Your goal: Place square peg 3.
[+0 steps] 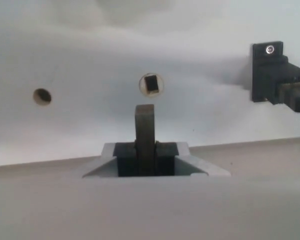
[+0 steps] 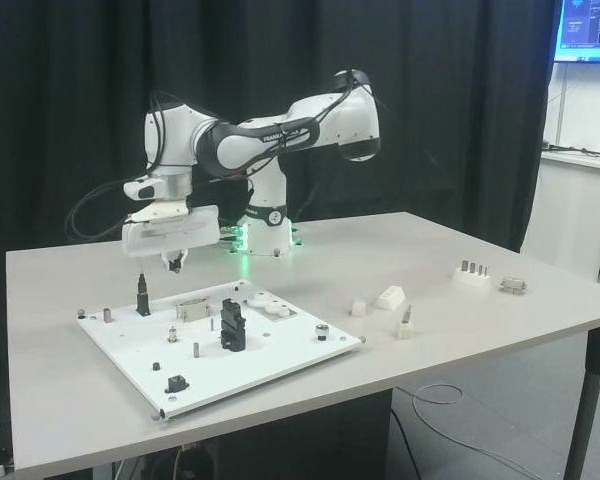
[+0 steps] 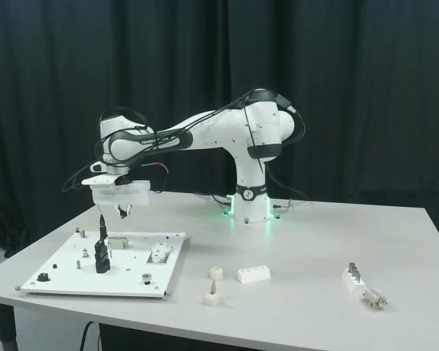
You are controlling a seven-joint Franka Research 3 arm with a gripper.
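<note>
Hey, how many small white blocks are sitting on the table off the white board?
4. Three cluster just past the board's edge: a cube, a longer block, and one holding a pin. The fourth, holding pins, sits farther out. None seems hidden.

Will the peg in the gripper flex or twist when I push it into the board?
Probably stiff: the peg looks straight and solid, unbent in the gripper. Its flat sides likely resist twisting in the grip, and rolling if dropped. Being slim, it might topple if stood loose on the board.
</note>
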